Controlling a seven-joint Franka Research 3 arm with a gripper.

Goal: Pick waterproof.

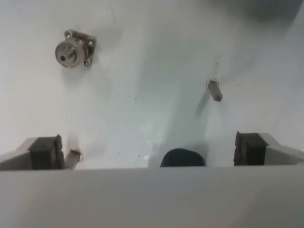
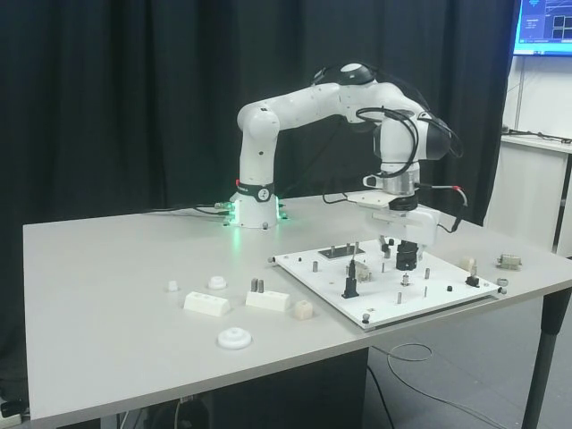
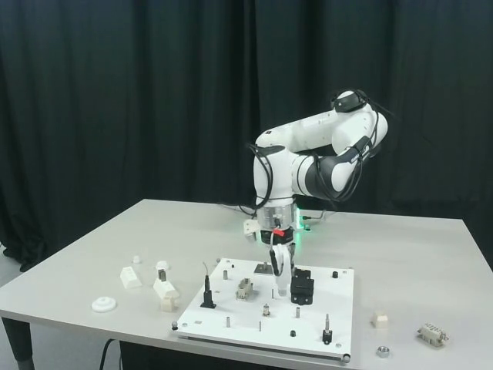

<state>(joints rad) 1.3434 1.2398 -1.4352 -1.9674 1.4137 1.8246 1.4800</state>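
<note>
In the first room view, small white blocks [image 2: 206, 304] and a white disc [image 2: 234, 338] lie on the grey table [image 2: 107, 295], lower left of centre in the frame. To their right sits the white board [image 2: 331, 286], studded with small pins and a black upright piece [image 2: 351, 281].

Further back on the board, right of centre, a black rounded part [image 2: 407, 262] stands up; this appears to be the waterproof piece. The gripper [image 2: 404, 243] hangs pointing down directly above it, very close, though contact cannot be judged from here.

In the wrist view the two black pads [image 1: 45, 152] are spread wide and hold nothing. The top of the black rounded part shows low in the gap between them, nearer one pad than the other and touching neither. Its lower half is hidden behind a white band. A flanged metal connector [image 1: 75, 49] and a short metal pin [image 1: 214, 89] stand well apart from the pads on the board.

Farthest back, centre-left of the first room view, the arm's base [image 2: 253, 204] glows green against the black curtain [image 2: 134, 89].
</note>
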